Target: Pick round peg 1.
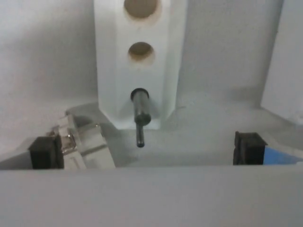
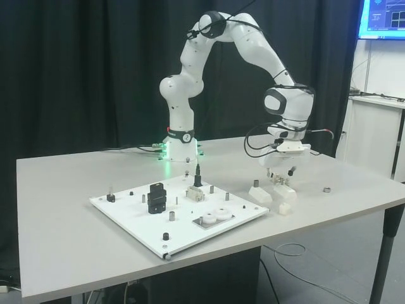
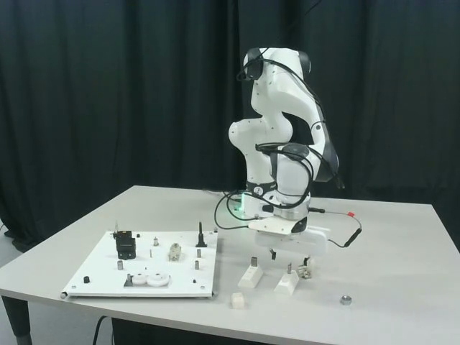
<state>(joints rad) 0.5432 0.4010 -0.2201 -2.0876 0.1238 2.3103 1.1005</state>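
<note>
Round peg 1 (image 1: 140, 113) is a dark, slim pin standing upright in the end hole of a long white block (image 1: 139, 61), whose other two holes are bare. My gripper (image 1: 147, 151) hangs just above it, open, one black pad (image 1: 46, 152) to each side and the peg between them, untouched. From the second room view the gripper (image 3: 290, 255) sits over the right-hand white block (image 3: 287, 282) with the peg (image 3: 290, 268) sticking up. In the first room view the gripper (image 2: 281, 172) is over the same block (image 2: 286, 197).
A second white block (image 3: 250, 277) with its own pin stands to the left, and a small white cube (image 3: 236, 300) lies nearer the front edge. A metal connector (image 1: 78, 142) lies beside the block. The white assembly board (image 3: 93, 277) is further left; a small ring (image 3: 346, 300) lies right.
</note>
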